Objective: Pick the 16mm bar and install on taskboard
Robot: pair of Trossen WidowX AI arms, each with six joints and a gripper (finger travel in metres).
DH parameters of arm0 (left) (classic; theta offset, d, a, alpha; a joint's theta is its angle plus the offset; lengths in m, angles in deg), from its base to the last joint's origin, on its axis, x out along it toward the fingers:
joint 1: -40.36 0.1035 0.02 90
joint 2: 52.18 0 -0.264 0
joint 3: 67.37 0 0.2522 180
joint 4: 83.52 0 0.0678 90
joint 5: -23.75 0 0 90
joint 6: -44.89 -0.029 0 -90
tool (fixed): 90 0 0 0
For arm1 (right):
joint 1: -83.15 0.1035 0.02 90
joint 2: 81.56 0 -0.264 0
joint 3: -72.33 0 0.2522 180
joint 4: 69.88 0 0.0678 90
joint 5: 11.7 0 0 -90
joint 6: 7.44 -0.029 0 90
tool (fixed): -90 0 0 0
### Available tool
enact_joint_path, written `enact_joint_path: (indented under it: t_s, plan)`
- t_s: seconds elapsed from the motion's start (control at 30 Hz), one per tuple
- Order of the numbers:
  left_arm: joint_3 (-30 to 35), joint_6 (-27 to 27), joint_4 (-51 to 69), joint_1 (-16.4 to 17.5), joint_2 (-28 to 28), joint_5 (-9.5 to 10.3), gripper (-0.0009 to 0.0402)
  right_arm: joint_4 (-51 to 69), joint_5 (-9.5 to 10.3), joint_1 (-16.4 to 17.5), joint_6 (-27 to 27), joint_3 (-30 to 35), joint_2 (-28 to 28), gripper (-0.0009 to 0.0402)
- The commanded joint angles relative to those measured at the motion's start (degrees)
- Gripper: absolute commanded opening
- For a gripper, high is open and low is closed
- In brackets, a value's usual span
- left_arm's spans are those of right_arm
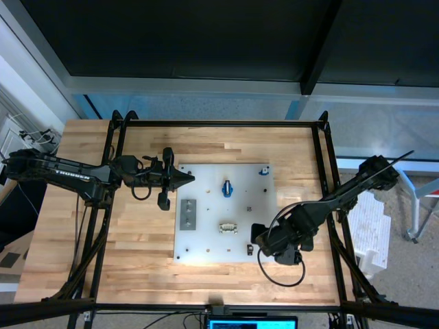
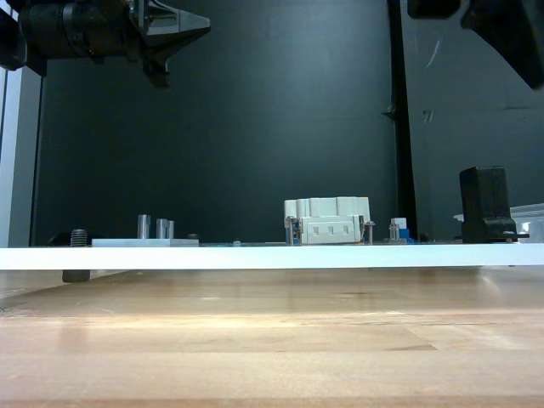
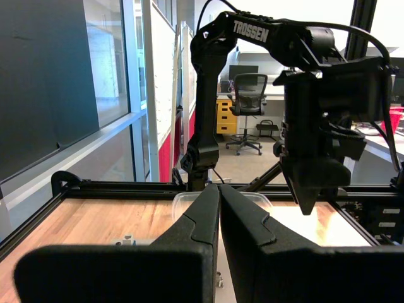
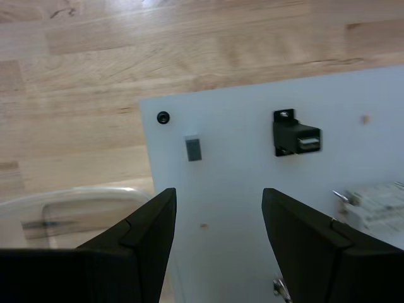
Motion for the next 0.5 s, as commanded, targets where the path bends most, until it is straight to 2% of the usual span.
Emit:
enact_joint_path:
  t_s: [0.03, 0.5]
  plan:
    - [0.02, 0.0, -0.02, 0.02, -0.02, 0.0, 0.0, -0.42, 0.02, -1.38, -0.24, -0.11, 1.77, 0.0188]
    - [0.02, 0.0, -0.02, 0.0, -0.02, 0.0, 0.0, -6.36, -0.07, -11.26, -15.74, -0.52, 7.23, 0.0188]
